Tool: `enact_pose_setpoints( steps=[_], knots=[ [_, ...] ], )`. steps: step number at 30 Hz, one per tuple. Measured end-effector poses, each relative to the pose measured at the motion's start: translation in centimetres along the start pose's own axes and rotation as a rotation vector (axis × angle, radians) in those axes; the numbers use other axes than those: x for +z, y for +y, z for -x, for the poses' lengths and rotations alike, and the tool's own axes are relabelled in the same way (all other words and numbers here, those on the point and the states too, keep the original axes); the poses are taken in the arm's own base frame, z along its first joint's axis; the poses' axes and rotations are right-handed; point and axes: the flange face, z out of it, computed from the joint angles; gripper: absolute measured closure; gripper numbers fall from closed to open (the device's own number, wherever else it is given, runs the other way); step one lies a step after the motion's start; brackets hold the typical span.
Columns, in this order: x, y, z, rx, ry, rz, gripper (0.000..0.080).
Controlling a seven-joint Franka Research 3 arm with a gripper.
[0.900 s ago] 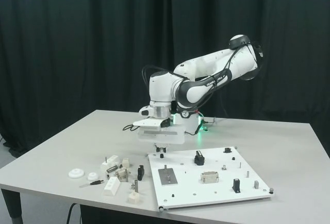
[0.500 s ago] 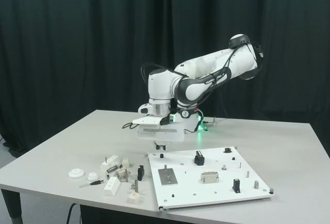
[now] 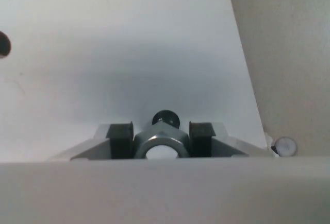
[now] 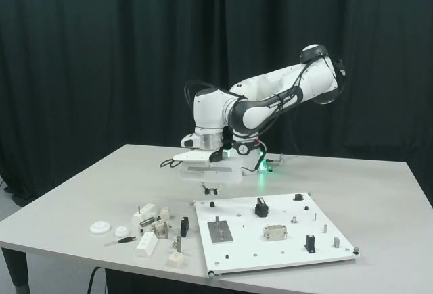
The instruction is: Place bolt 4.
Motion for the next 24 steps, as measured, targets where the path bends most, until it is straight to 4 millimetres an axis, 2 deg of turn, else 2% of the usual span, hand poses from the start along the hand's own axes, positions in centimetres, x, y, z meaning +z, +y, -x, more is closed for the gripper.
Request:
enact_pose_setpoints(
  steps=[24],
  knots=[
    [-0.53,-0.10,-0.17,0.015,0.014,-0.004,0.0574]
  ],
)
